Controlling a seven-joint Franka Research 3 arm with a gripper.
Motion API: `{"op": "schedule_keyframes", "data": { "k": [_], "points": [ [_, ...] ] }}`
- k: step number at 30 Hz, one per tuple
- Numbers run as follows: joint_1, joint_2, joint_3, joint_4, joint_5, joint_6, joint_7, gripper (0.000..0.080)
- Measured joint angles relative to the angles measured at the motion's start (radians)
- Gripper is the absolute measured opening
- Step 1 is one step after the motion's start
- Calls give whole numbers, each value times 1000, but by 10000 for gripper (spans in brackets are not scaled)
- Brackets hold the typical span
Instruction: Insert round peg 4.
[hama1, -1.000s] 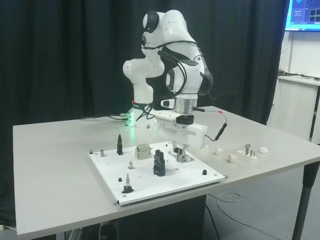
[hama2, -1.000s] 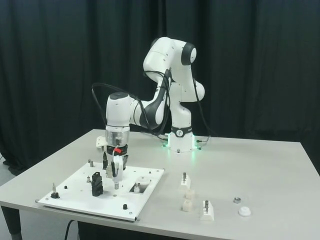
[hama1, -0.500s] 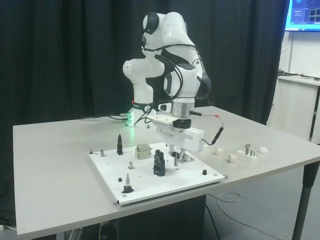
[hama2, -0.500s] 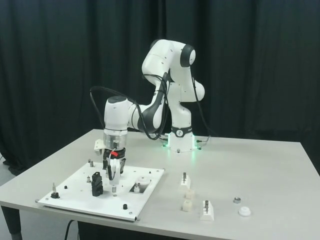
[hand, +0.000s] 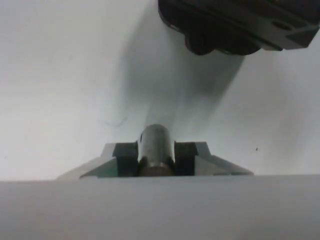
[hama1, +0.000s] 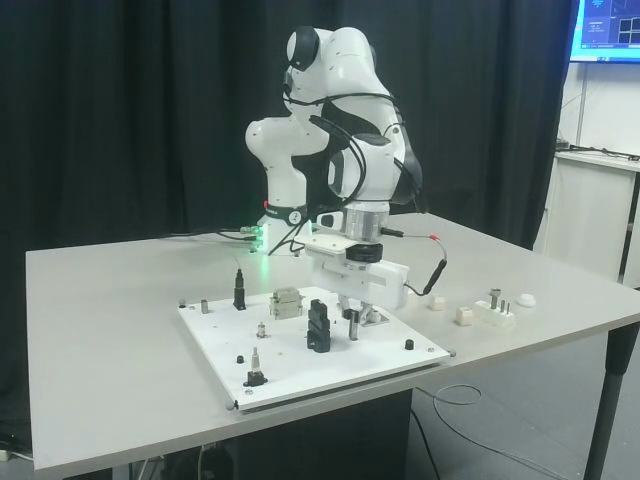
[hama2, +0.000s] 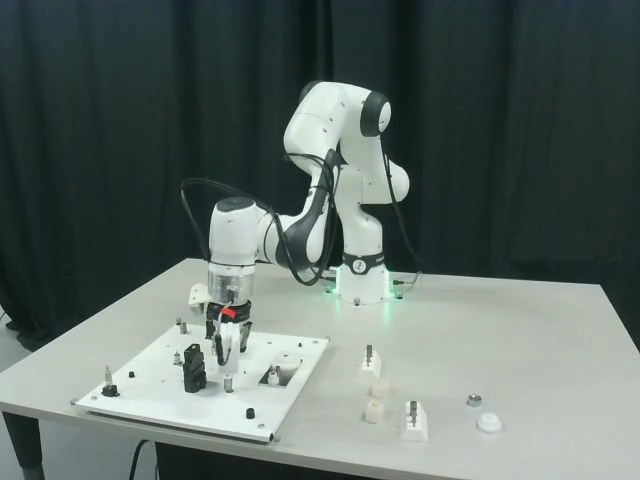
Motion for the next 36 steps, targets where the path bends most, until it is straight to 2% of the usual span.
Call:
{"op": "schedule_keyframes", "data": {
  "k": [8, 24, 36],
  "points": [
    [-1, 3, 0, 0, 17, 3, 0, 149],
    [-4, 15, 2, 3, 18, 29, 0, 149],
    [-8, 15, 5, 5, 18, 28, -2, 149]
  ]
}}
